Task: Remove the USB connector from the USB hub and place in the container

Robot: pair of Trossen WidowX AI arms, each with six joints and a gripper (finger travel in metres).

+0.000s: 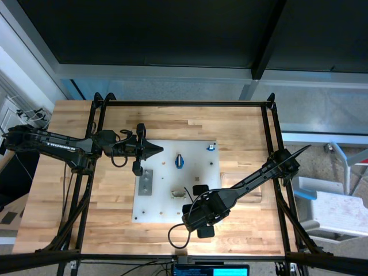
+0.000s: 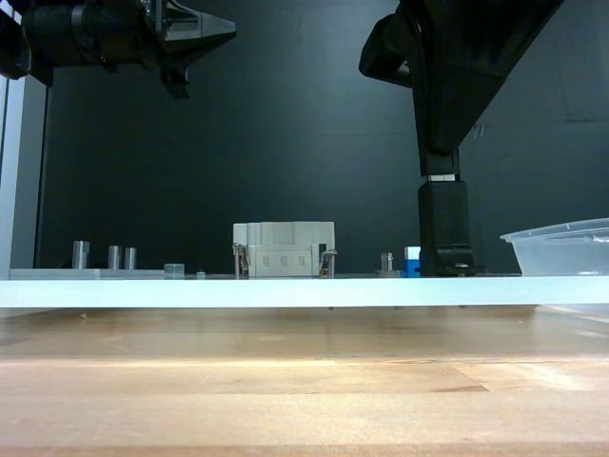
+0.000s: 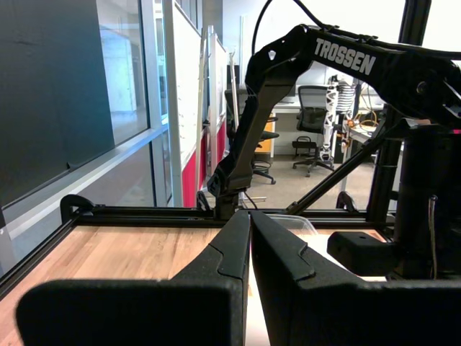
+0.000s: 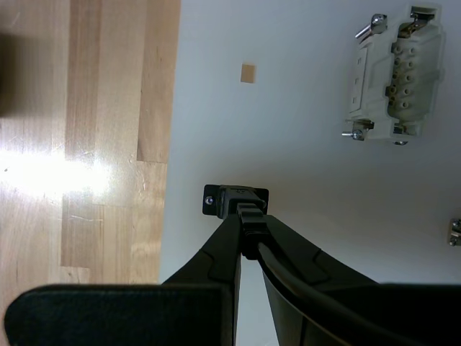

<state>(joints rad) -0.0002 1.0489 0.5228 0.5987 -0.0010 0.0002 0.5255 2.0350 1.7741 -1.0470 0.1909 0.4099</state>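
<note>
The right end effector (image 4: 248, 232) is clenched on the connector (image 4: 246, 213), which is plugged into the hub (image 4: 222, 196). Pull straight out, no twisting, then swing to the container (image 2: 561, 249). The left end effector (image 1: 154, 149) hangs clenched, empty, aloft.

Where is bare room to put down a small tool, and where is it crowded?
Bare wood lies between the white board and the far frame rail, and left of the board's near corner. Crowded: the board's near right, where the right gripper clamps the USB connector, near the container. The left gripper, shut, hovers over the far left corner.
</note>
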